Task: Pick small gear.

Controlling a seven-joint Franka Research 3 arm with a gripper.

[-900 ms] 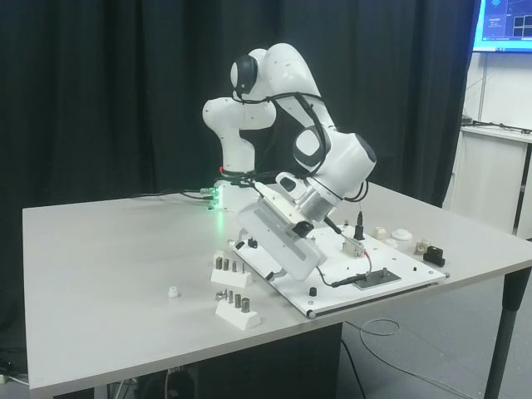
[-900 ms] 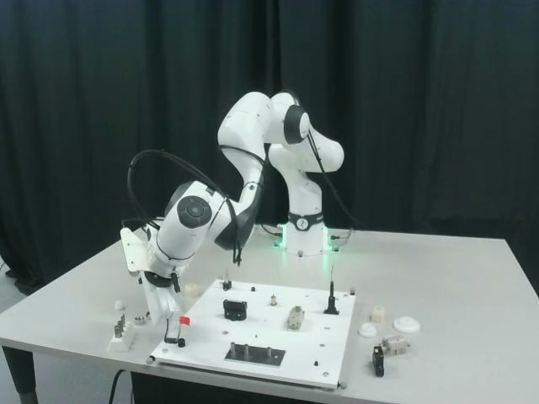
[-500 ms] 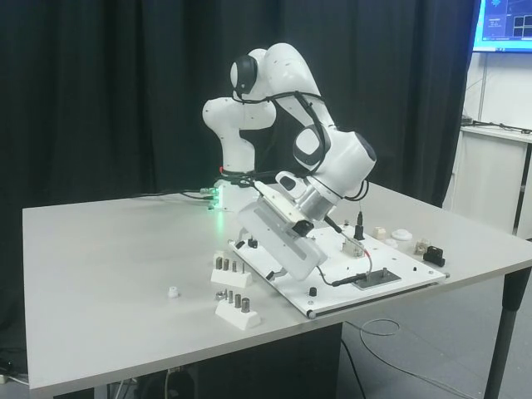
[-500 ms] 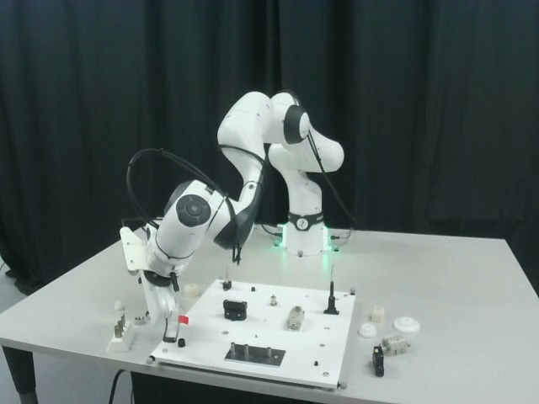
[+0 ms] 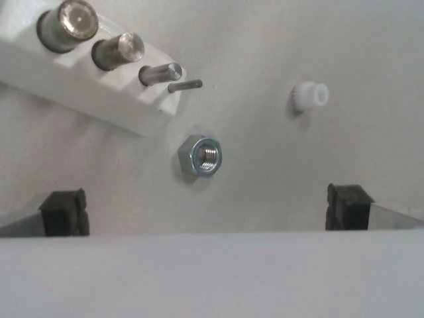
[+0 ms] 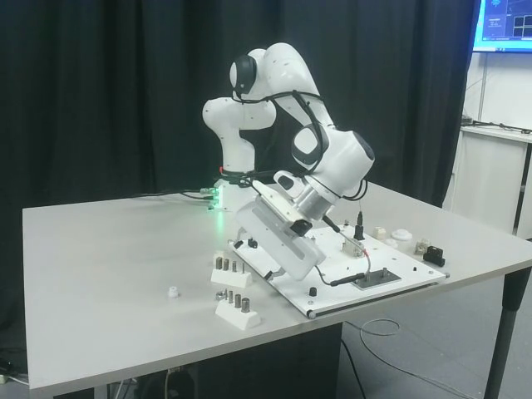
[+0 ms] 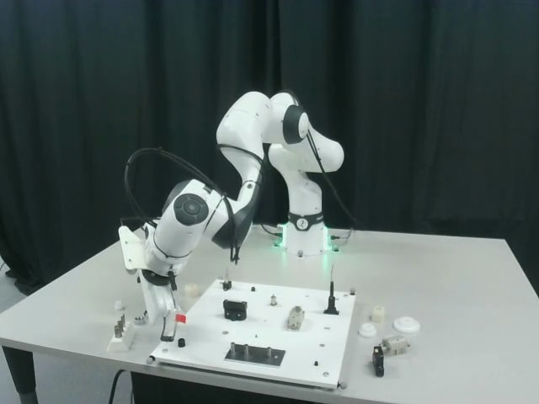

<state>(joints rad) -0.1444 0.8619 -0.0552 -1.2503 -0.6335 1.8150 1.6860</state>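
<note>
The small gear (image 5: 309, 97) is seen lying on its side on the grey surface (image 5: 265, 53), beyond the spread, empty fingers (image 5: 346, 207) of the downward-bent arm.

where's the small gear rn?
The small gear lies alone on the grey table, past the nut and the white block of pins in the wrist view. In the first room view it sits left of the two pin blocks.

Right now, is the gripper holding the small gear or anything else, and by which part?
Nothing is held. The gripper is open, its fingers apart over bare table; the small gear lies untouched beyond them, past the nut.
</note>
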